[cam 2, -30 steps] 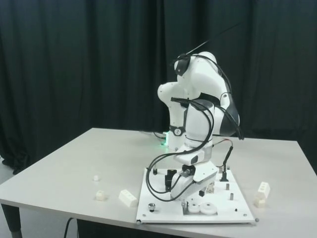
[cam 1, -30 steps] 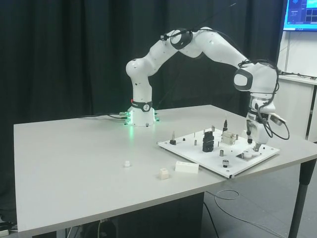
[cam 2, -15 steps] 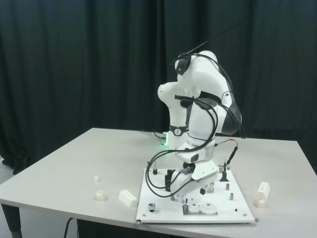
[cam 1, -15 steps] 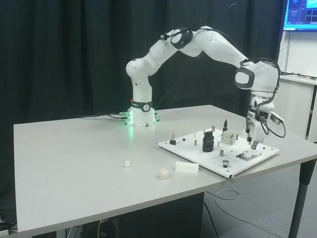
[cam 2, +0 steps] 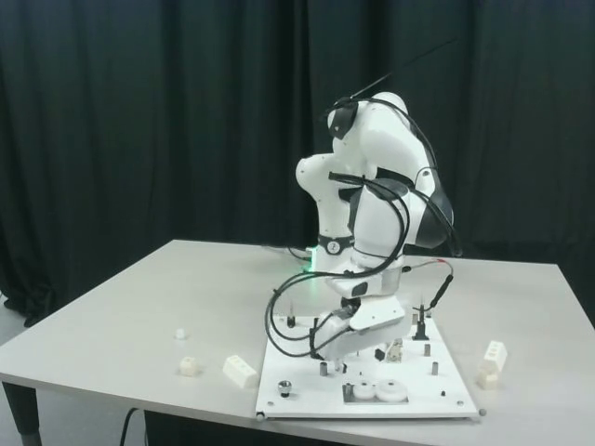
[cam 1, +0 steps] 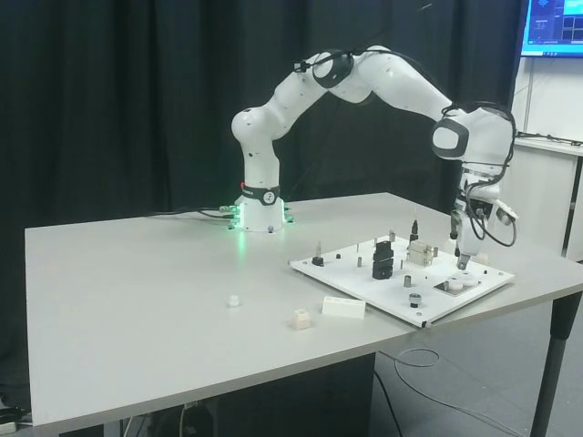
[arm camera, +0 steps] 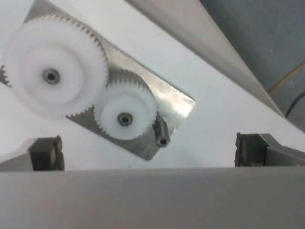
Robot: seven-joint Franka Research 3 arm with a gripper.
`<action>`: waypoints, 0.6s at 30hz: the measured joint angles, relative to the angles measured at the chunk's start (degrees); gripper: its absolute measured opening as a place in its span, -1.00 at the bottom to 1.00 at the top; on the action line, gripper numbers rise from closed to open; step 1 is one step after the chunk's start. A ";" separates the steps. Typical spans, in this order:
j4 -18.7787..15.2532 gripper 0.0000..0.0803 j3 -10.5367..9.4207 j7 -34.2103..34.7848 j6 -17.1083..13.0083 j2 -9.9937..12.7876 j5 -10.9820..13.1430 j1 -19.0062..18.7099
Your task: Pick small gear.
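Small gear is a white toothed disc with a dark hole at its centre, lying flat on a grey metal plate set into the white board. Its teeth mesh with those of a larger white gear beside it on the same plate, and a short dark peg stands on the plate just beside the small gear, on the side away from the large one. The gripper hangs above the plate with its fingers spread wide apart and holding nothing; in the wrist view the small gear lies below the gap between them, nearer one finger than the other, and clear of both. In the room views the gripper hovers above the gears, not touching them. The board rests on the grey table, with small white blocks near it.
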State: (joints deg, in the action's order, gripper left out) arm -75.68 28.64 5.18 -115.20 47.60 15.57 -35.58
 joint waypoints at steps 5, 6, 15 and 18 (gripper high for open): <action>0.00 0.99 0.56 3.98 0.44 -0.58 -2.51 0.10; 0.00 0.99 0.74 4.54 0.67 -0.71 -3.06 0.15; 0.00 0.99 2.61 8.16 4.82 -2.55 -7.96 1.65; -0.01 0.99 2.64 8.23 6.62 -3.42 -9.83 2.89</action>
State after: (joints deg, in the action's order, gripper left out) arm -75.68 31.28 13.41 -108.58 44.17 5.74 -32.69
